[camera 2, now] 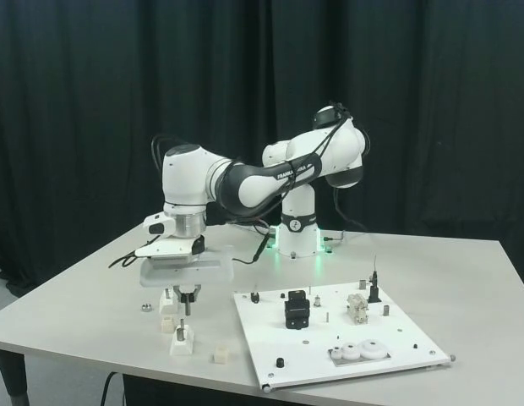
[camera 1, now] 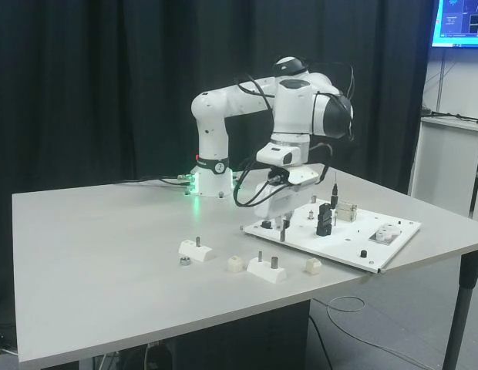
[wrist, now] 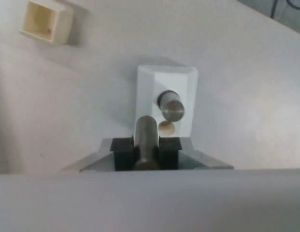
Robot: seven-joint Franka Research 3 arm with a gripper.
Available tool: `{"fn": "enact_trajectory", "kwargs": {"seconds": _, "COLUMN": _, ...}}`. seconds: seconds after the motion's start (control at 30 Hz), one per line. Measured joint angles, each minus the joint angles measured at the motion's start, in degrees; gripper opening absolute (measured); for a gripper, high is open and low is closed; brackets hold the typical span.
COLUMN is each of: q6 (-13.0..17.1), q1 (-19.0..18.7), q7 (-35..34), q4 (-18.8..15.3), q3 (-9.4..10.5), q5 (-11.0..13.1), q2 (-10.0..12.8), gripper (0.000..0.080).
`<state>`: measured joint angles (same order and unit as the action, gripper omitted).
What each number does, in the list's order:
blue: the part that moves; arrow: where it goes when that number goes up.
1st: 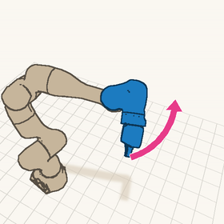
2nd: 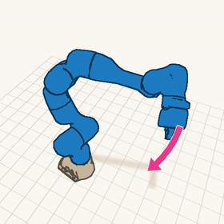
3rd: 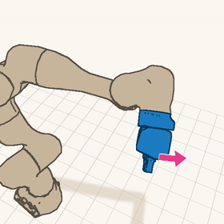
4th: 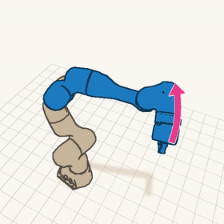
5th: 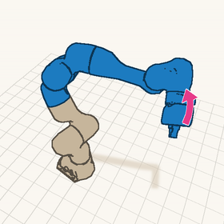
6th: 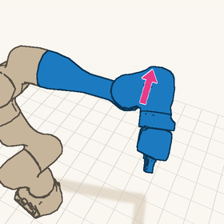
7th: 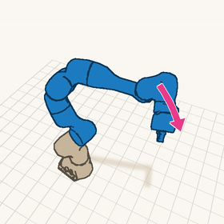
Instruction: Insert round peg 3.
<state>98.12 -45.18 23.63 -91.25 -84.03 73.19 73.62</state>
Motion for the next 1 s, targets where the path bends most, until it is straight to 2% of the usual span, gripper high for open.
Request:
{"fn": "enact_trajectory", "kwargs": {"seconds": 0.47, "q6": -2.5, "q1": -2.9, "q7": -3.4, "q4": 0.0, "q3": -1.38, "q5": 2.3, "q2": -0.4, "gripper": 0.0104}}
{"fn": "enact_trajectory", "kwargs": {"seconds": 1.0, "q6": -3.4, "q1": -8.3, "q7": -7.8, "q4": 0.1, "q3": -2.66, "q5": 2.6, "q2": -1.1, "gripper": 0.0104}}
